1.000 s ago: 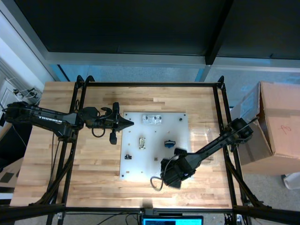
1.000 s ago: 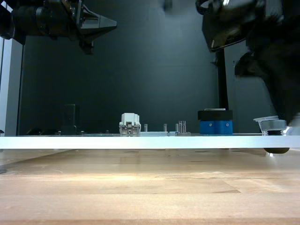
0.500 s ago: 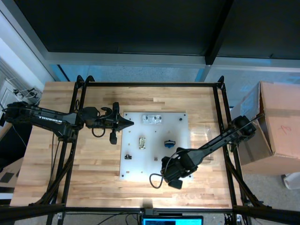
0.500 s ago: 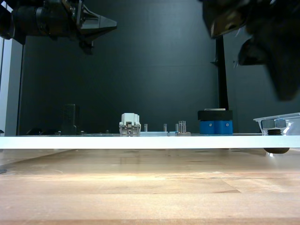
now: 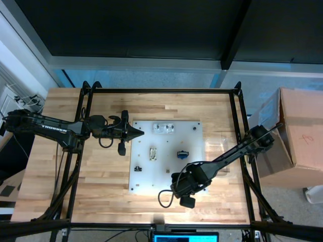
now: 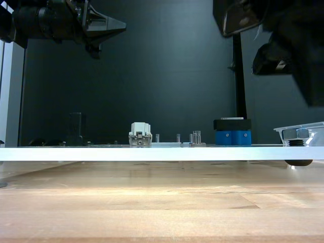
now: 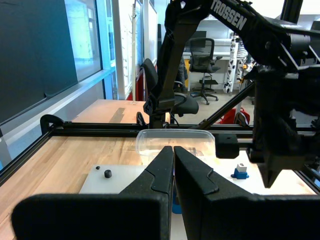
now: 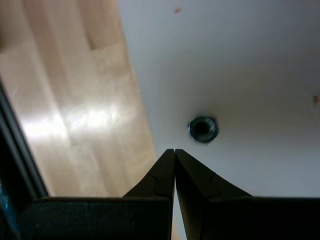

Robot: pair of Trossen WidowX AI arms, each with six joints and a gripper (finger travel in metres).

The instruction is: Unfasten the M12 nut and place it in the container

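The silver M12 nut (image 6: pixel 296 134) sits on its black ribbed stud (image 6: pixel 296 143) at the near right of the white board (image 5: pixel 151 176), with ribs showing under it. In the right wrist view the nut (image 8: pixel 203 128) lies just beyond the shut, empty right gripper (image 8: pixel 174 150) and apart from it. That gripper (image 5: pixel 182 187) hangs well above the board's near right edge, and its arm hides the nut in the high view. The clear container (image 5: pixel 216 142) lies right of the board and looks empty. The left gripper (image 5: pixel 140 132) hovers shut and empty at the board's far left.
On the board stand a blue block (image 6: pixel 232 132), a white connector (image 6: pixel 140 135) and a small silver post (image 6: pixel 196 136). A cardboard box (image 5: pixel 295 133) sits off the table's right edge. Black frame rails (image 5: pixel 161 91) border the table.
The right gripper has risen off the nut and drifted toward the near left. The nut stays on its stud. The left arm has not moved.
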